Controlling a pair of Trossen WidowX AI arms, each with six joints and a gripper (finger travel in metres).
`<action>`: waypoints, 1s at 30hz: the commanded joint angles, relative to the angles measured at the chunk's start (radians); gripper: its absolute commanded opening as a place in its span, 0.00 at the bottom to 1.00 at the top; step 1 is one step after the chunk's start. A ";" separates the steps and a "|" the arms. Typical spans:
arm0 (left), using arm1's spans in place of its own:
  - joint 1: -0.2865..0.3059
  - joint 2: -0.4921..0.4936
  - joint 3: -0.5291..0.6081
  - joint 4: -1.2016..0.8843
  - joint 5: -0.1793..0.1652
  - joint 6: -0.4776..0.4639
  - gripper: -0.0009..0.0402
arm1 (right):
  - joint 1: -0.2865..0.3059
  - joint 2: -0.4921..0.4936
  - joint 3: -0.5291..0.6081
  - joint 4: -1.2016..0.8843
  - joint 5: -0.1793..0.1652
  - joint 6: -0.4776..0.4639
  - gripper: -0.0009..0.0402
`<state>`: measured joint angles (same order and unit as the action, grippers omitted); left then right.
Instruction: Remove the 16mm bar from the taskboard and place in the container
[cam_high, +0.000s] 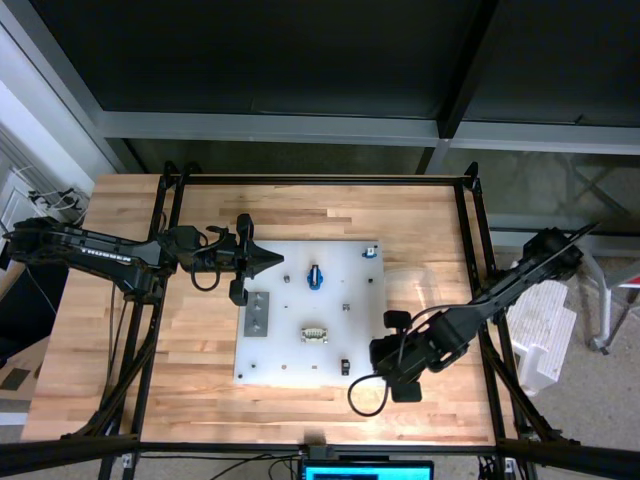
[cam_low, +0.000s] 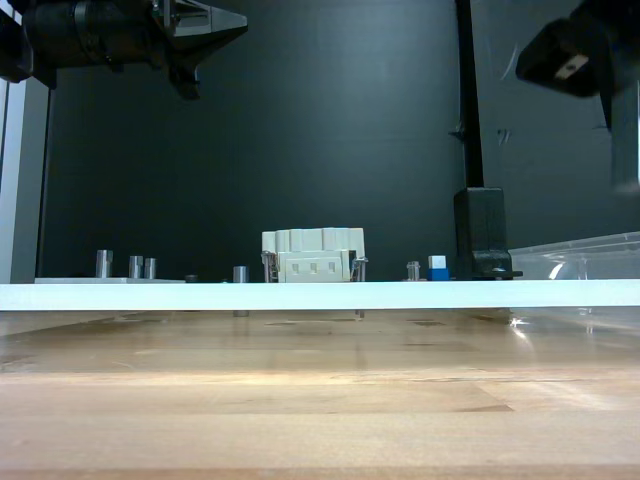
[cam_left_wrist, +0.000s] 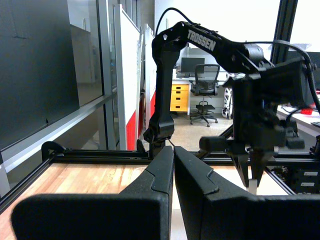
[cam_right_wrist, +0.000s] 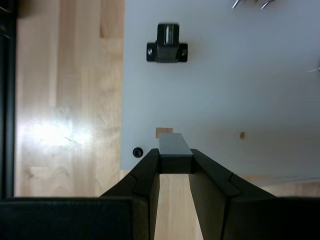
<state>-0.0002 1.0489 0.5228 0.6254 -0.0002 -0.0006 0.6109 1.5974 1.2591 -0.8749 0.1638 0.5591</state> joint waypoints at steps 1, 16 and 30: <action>0.000 0.000 0.000 0.000 0.000 0.000 0.02 | -0.007 -0.038 0.000 -0.027 0.011 -0.010 0.03; 0.000 0.000 0.000 0.000 0.000 0.000 0.02 | -0.108 -0.320 -0.251 -0.137 0.079 -0.034 0.03; 0.000 0.000 0.000 0.000 0.000 0.000 0.02 | -0.220 -0.460 -0.455 -0.110 0.071 -0.040 0.16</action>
